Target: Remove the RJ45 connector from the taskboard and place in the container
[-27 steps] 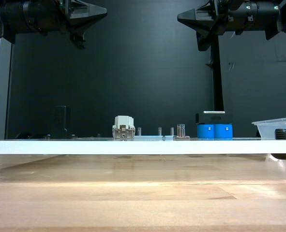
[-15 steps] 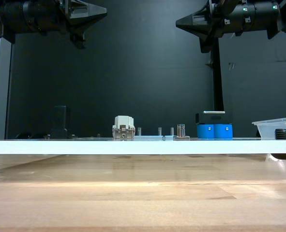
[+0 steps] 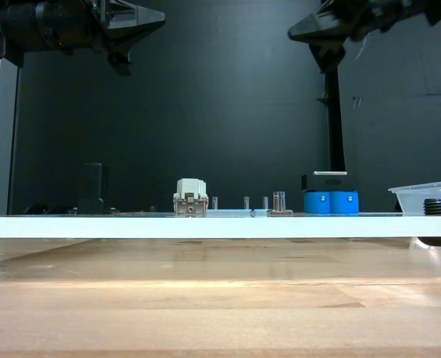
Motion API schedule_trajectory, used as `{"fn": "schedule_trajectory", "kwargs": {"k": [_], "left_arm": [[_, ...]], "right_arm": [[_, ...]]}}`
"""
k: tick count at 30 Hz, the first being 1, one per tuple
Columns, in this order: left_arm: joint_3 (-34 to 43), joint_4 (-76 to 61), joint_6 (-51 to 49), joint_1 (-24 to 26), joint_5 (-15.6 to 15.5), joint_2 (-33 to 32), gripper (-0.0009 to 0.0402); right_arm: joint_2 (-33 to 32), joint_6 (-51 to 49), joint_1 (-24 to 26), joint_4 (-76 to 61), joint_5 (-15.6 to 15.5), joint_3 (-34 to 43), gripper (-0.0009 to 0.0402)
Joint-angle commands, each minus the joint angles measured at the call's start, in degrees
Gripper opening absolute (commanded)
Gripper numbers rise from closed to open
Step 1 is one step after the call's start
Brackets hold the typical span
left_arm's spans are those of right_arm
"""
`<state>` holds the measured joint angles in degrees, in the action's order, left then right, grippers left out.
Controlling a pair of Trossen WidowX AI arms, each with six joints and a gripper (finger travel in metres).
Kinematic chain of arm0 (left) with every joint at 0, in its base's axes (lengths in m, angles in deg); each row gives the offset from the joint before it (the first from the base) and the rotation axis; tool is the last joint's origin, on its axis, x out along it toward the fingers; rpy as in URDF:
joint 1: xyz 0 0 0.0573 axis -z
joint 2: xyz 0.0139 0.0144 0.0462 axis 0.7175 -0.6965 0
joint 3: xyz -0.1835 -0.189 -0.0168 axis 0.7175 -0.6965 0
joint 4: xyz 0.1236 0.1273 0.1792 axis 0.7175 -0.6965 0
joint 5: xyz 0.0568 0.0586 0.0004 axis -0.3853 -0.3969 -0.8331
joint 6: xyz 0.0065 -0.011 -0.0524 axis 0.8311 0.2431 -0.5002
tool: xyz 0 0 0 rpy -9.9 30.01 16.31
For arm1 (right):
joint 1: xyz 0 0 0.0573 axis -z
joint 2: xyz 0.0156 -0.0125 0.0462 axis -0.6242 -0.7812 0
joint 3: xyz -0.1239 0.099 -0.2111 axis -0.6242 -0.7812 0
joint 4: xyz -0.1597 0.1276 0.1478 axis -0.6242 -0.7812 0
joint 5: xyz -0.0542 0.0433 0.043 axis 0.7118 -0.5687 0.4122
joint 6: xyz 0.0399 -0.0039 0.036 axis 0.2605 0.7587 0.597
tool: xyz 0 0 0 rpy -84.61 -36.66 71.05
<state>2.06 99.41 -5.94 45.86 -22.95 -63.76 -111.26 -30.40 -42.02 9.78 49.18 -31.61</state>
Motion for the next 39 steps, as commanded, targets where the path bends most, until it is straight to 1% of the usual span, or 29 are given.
{"fn": "schedule_trajectory", "kwargs": {"k": [1,4,11,13,16,21,23,27,29,33,39], "left_arm": [[0.0,0.0,0.0,0.0,0.0,0.0,0.0000],[0.0,0.0,0.0,0.0,0.0,0.0,0.0000],[0.0,0.0,0.0,0.0,0.0,0.0,0.0000],[0.0,0.0,0.0,0.0,0.0,0.0,0.0000],[0.0,0.0,0.0,0.0,0.0,0.0,0.0000],[0.0,0.0,0.0,0.0,0.0,0.0,0.0000],[0.0,0.0,0.0,0.0,0.0,0.0,0.0000],[0.0,0.0,0.0,0.0,0.0,0.0,0.0000],[0.0,0.0,0.0,0.0,0.0,0.0,0.0000],[0.0,0.0,0.0,0.0,0.0,0.0,0.0000],[0.0,0.0,0.0,0.0,0.0,0.0,0.0000]], "right_arm": [[0.0,1.4,-4.0,-8.2,3.9,2.8,0.0000],[-0.1,3.5,-8.2,-15.5,6.8,5.6,0.0000],[-0.1,10.5,-16.5,-27.2,9.4,11.1,0.0000],[-0.1,12.3,-18.8,-30.3,9.7,12.4,0.0000],[-0.5,15.4,-22.0,-34.3,11.1,13.9,0.0000],[-0.5,21.2,-27.7,-37.8,11.6,14.8,0.0000],[-0.5,23.5,-29.9,-38.8,12.5,15.0,0.0000],[-1.0,27.5,-33.3,-43.1,12.6,16.4,0.0000],[-2.0,29.1,-34.8,-46.4,12.6,17.9,0.0000],[-5.1,31.3,-37.5,-52.9,13.9,22.1,0.0000],[-11.8,32.8,-39.8,-62.9,13.8,30.3,0.0000]]}}
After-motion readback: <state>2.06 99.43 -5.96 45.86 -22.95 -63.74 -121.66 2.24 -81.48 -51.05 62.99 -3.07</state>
